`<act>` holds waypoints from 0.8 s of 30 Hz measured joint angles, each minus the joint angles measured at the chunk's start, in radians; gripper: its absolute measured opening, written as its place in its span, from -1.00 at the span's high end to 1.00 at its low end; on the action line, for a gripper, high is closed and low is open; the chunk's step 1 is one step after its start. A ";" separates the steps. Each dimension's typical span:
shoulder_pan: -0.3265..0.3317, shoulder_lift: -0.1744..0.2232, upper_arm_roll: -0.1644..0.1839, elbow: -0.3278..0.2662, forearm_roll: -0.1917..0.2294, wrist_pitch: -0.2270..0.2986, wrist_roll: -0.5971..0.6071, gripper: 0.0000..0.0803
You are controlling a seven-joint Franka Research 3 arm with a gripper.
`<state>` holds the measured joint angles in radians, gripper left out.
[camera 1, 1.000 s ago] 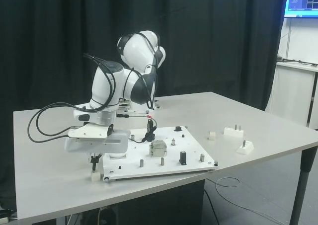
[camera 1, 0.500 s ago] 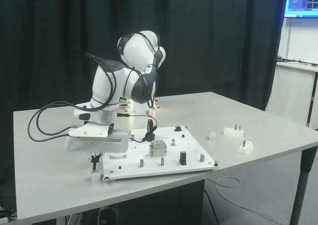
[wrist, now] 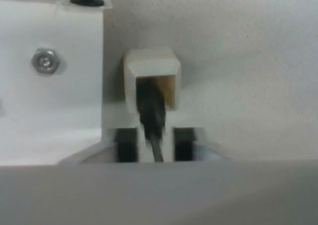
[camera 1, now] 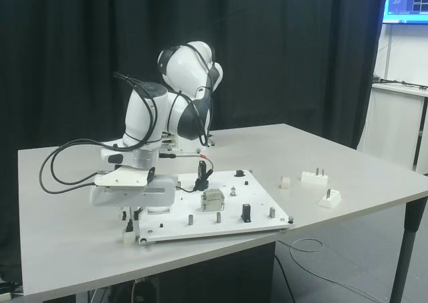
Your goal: Place USB.
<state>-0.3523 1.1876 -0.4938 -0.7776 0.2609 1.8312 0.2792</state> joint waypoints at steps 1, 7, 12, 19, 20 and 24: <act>-0.001 0.000 0.001 0.000 0.000 0.000 -0.004 0.34; -0.001 0.003 0.001 0.000 0.000 0.002 -0.024 -0.43; -0.001 0.003 0.001 0.001 0.000 0.010 -0.027 -0.43; -0.001 -0.002 0.000 0.015 -0.007 0.018 -0.027 -0.87; -0.001 -0.004 0.000 0.018 -0.008 0.018 -0.027 -0.87; 0.000 -0.014 0.000 0.024 -0.013 0.017 -0.027 -0.97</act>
<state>-0.3525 1.1731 -0.4936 -0.7534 0.2476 1.8481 0.2519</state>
